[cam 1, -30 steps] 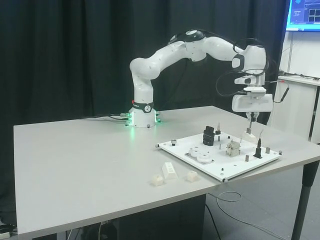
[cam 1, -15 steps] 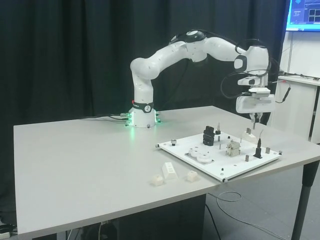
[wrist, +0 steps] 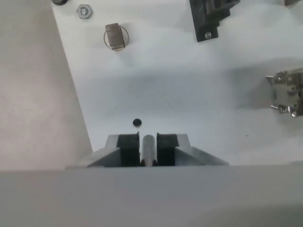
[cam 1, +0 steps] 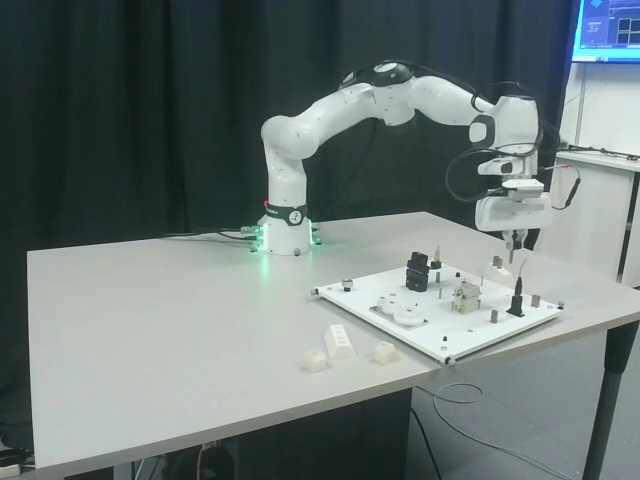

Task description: Insert round peg 2.

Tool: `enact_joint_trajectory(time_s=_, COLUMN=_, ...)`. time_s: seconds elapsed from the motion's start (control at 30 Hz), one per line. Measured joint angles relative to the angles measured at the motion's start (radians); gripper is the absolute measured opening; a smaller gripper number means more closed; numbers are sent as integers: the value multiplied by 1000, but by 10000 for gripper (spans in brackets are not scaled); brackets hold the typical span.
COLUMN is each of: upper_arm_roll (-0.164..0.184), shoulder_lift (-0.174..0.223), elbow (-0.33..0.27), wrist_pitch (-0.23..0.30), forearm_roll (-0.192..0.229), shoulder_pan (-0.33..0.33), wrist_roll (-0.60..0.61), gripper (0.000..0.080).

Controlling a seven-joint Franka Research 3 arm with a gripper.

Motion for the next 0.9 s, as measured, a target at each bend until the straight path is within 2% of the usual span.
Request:
enact_joint_trajectory(time_s=0.37, upper_arm_roll=26, shoulder_lift=-6, elbow=7, wrist_pitch=35, forearm_roll=8, shoulder_pan=-23, wrist_roll=-27, gripper=72)
enact_joint_trajectory(time_s=0.9, upper_arm_roll=41, shoulder_lift=-40, elbow=7, wrist_pitch=66, forearm_roll=70, shoulder_pan=-32, wrist_roll=-60, gripper=72)
